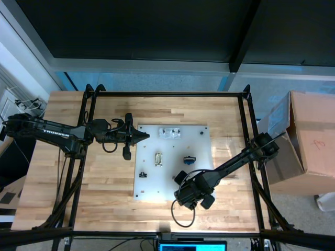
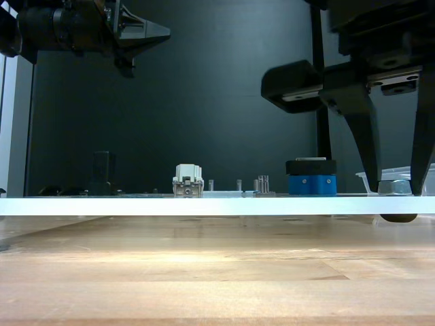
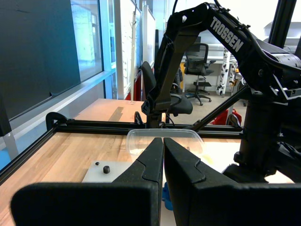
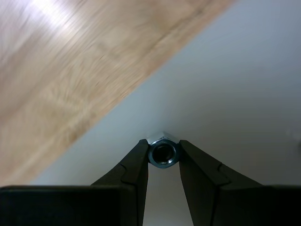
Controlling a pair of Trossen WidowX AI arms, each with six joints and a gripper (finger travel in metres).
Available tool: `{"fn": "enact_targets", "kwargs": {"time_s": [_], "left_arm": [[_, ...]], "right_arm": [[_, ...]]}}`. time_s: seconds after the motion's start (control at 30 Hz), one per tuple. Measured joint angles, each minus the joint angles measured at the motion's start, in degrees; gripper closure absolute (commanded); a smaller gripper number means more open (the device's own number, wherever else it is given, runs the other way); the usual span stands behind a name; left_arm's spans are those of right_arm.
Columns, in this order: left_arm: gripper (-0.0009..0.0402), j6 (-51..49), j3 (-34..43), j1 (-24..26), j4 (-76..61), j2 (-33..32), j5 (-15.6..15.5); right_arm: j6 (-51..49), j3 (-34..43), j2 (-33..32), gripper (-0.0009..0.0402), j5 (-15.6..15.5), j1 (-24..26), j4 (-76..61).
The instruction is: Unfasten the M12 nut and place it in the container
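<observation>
The small silver M12 nut (image 4: pixel 163 153) is pinched between the two fingertips of my right gripper (image 4: pixel 163 149), which is shut on it. In the low view the nut (image 2: pixel 394 187) sits right down at the white board (image 2: pixel 204 204) by its near right edge, and no stud ribs show under it. It appears to be on its stud. From above, the right gripper (image 1: pixel 180 200) covers the nut. The clear container (image 3: pixel 164 140) stands beyond the board's right side. My left gripper (image 1: pixel 145 136) hovers high over the board's far left edge, shut and holding nothing.
On the board stand a blue and black block (image 2: pixel 311 178), a white connector (image 2: pixel 188 182), small silver posts (image 2: pixel 262 183) and a black post (image 3: pixel 106 169). A black frame rail (image 1: pixel 167 94) runs around the table. A cardboard box (image 1: pixel 306 141) sits off to the right.
</observation>
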State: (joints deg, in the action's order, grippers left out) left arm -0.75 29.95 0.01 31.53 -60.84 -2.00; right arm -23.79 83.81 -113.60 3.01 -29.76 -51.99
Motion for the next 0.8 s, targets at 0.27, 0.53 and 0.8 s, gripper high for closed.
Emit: {"fn": "enact_targets", "kwargs": {"time_s": [0.27, 0.53, 0.8], "left_arm": [[0.0393, 0.0, 0.0, 0.0, 0.0, 0.0, 0.0], [0.0393, 0.0, 0.0, 0.0, 0.0, 0.0, 0.0], [0.0393, 0.0, 0.0, 0.0, 0.0, 0.0, 0.0]], "right_arm": [[-22.7, 0.0, 0.2, 0.0384, 0.0, 0.0, 0.0], [-34.0, 0.0, 0.2, 0.0384, 0.0, 0.1, 0.0], [-33.6, 0.0, 0.3, 0.0341, -1.2, 0.2, 0.0]]}}
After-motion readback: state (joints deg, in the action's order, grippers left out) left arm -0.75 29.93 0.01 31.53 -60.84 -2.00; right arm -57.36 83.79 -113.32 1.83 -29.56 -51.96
